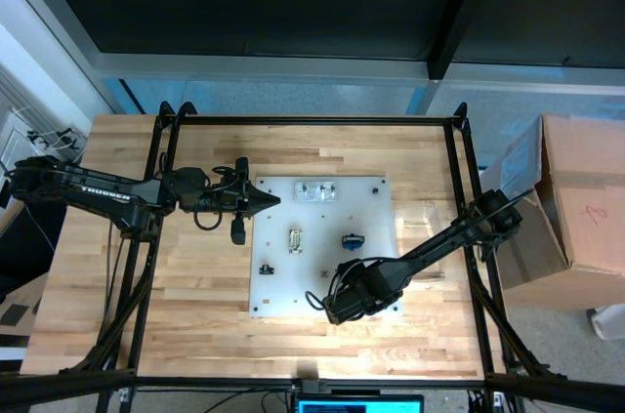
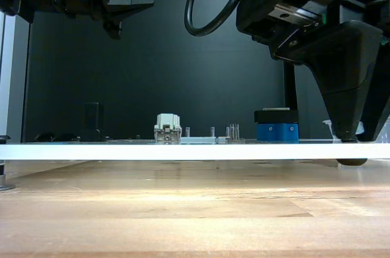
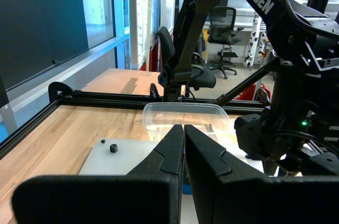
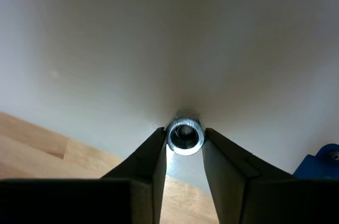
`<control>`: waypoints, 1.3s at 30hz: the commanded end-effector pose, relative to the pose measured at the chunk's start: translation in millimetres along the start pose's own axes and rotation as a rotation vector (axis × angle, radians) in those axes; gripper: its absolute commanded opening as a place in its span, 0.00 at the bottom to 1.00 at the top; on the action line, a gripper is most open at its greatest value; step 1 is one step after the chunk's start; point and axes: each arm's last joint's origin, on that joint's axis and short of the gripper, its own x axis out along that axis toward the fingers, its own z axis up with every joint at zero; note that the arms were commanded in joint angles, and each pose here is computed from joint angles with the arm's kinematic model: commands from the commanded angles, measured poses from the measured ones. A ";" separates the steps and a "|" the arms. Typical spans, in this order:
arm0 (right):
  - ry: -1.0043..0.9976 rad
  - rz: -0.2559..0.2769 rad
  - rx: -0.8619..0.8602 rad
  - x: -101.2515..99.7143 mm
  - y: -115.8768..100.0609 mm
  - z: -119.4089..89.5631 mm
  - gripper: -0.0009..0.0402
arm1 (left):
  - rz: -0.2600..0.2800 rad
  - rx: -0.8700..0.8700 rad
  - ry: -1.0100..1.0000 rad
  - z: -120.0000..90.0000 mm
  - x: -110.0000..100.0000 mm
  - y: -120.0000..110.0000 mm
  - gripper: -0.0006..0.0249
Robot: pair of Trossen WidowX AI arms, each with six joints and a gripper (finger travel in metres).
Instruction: Unfasten the M12 nut and place it in the container
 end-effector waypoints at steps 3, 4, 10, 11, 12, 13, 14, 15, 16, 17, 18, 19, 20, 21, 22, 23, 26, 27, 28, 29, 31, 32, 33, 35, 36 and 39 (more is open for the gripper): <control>-0.004 0.001 -0.077 -1.7 -0.3 0.6 0.09 | 0.000 0.000 0.000 0.1 0.0 0.1 0.02; -0.003 0.001 -0.105 -1.8 -0.4 0.5 0.07 | 0.000 0.000 -0.001 0.2 0.0 0.0 0.02; 0.032 -0.001 -0.266 -2.3 -0.9 -0.5 0.03 | 0.000 0.000 0.000 0.1 0.0 0.0 0.02; 0.033 0.003 -0.291 -4.1 -1.1 -0.3 0.03 | 0.000 0.000 0.000 0.1 0.0 0.0 0.02; 0.035 0.006 -0.316 -5.3 -1.2 -0.4 0.03 | 0.000 0.000 -0.001 0.2 0.0 0.0 0.02; 0.034 0.012 -0.340 -7.3 -1.3 -0.4 0.04 | 0.000 0.000 0.000 0.1 0.0 0.0 0.02; 0.036 0.019 -0.358 -10.1 -1.6 -0.2 0.04 | 0.000 0.000 0.000 0.1 0.0 0.0 0.02; 0.044 0.023 -0.369 -11.8 -1.9 -0.3 0.04 | 0.000 0.000 0.000 0.1 0.0 0.0 0.02; 0.050 0.027 -0.381 -14.3 -2.4 -0.4 0.03 | 0.000 0.000 0.000 0.1 0.0 0.0 0.02; 0.050 0.025 -0.387 -16.9 -3.5 -0.2 0.03 | 0.000 0.000 -0.001 0.2 0.0 0.1 0.02; 0.048 0.018 -0.387 -19.1 -5.0 0.1 0.03 | 0.000 0.000 -0.001 0.2 0.0 0.0 0.02; 0.048 0.015 -0.387 -21.8 -6.2 0.4 0.03 | 0.000 0.000 -0.001 0.2 0.0 0.0 0.02; 0.050 0.012 -0.387 -23.6 -7.2 0.5 0.03 | 0.000 0.000 -0.001 0.2 0.0 0.1 0.02; 0.054 0.016 -0.387 -26.2 -7.9 0.5 0.03 | 0.000 0.000 0.000 0.1 0.0 0.0 0.02; 0.052 0.023 -0.387 -30.0 -8.7 0.9 0.03 | 0.000 0.000 0.000 0.1 0.0 0.0 0.02; 0.048 0.033 -0.386 -33.6 -8.9 1.9 0.03 | 0.000 0.000 0.000 0.1 0.0 0.0 0.02; 0.040 0.052 -0.427 -41.1 -8.2 7.2 0.04 | 0.000 0.000 0.000 0.1 0.0 0.0 0.02; 0.037 0.054 -0.444 -43.4 -7.3 9.1 0.05 | 0.000 0.000 -0.001 0.2 0.0 0.0 0.02; 0.036 0.053 -0.456 -46.1 -6.3 11.5 0.07 | 0.000 0.000 0.000 0.1 0.0 0.1 0.03; 0.035 0.051 -0.463 -49.3 -5.2 13.6 0.09 | 0.000 0.000 0.000 0.1 0.0 0.0 0.02; 0.028 0.048 -0.477 -56.6 -2.9 18.9 0.13 | 0.000 0.000 -0.001 0.2 0.0 0.0 0.02; 0.022 0.049 -0.488 -60.4 -1.5 21.3 0.15 | 0.000 0.000 -0.001 0.2 0.0 0.1 0.02; 0.014 0.046 -0.492 -64.4 -0.4 23.8 0.18 | 0.000 0.000 -0.001 0.2 0.0 0.0 0.02; -0.001 0.026 -0.502 -69.3 2.4 28.1 0.23 | 0.000 0.000 0.000 0.1 0.0 0.1 0.02; -0.005 0.016 -0.521 -73.7 3.4 29.7 0.25 | 0.000 0.000 0.000 0.1 0.0 0.1 0.02; -0.019 -0.012 -0.609 -83.1 8.0 31.9 0.31 | 0.000 0.000 0.000 0.1 0.0 0.0 0.02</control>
